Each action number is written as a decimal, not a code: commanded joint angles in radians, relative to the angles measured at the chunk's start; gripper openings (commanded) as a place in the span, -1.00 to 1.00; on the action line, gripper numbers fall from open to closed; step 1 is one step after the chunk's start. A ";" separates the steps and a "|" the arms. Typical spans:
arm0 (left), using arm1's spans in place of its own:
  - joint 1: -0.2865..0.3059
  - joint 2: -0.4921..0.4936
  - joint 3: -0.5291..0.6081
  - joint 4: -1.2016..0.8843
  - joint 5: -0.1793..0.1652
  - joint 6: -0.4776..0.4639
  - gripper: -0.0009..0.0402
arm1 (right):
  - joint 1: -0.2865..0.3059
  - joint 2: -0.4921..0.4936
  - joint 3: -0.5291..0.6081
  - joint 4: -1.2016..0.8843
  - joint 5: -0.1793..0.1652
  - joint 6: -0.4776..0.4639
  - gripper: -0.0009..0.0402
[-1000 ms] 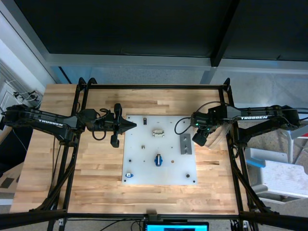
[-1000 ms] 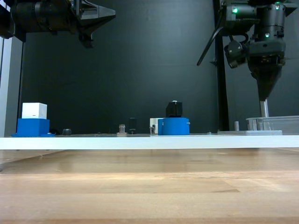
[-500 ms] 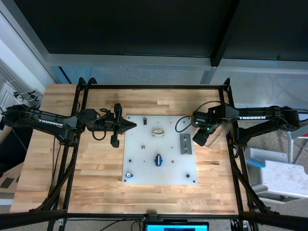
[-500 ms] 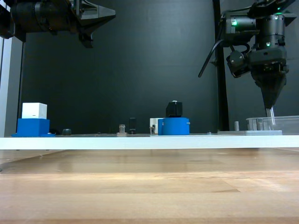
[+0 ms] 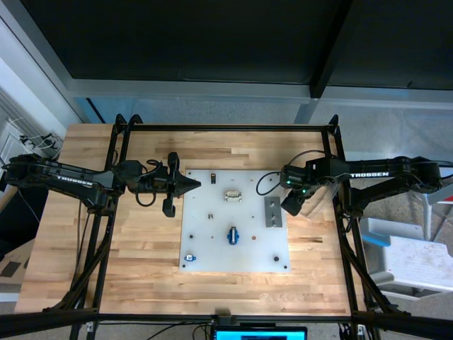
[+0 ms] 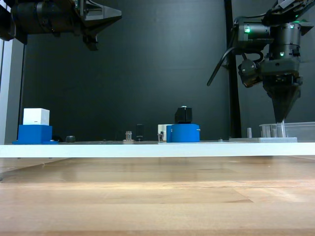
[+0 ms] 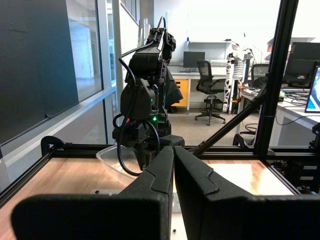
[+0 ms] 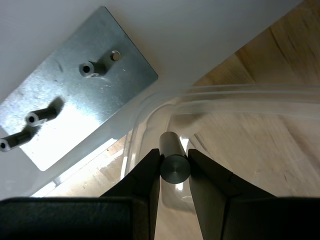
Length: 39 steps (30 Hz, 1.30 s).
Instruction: Pick the 16mm cylinder and place it in the container
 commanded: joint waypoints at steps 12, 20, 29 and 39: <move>0.000 0.000 0.000 0.000 0.000 0.000 -0.96 | 0.000 0.000 -0.005 0.003 0.021 0.003 -0.46; 0.000 0.000 0.000 0.000 0.000 0.000 -0.96 | 0.000 0.000 -0.005 0.002 0.027 0.002 -0.13; 0.000 0.000 0.000 0.000 0.000 0.000 -0.96 | 0.001 -0.017 0.002 -0.008 0.027 0.004 -0.08; 0.000 0.000 0.000 0.000 0.000 0.000 -0.96 | 0.003 -0.058 0.076 -0.086 0.027 0.004 -0.08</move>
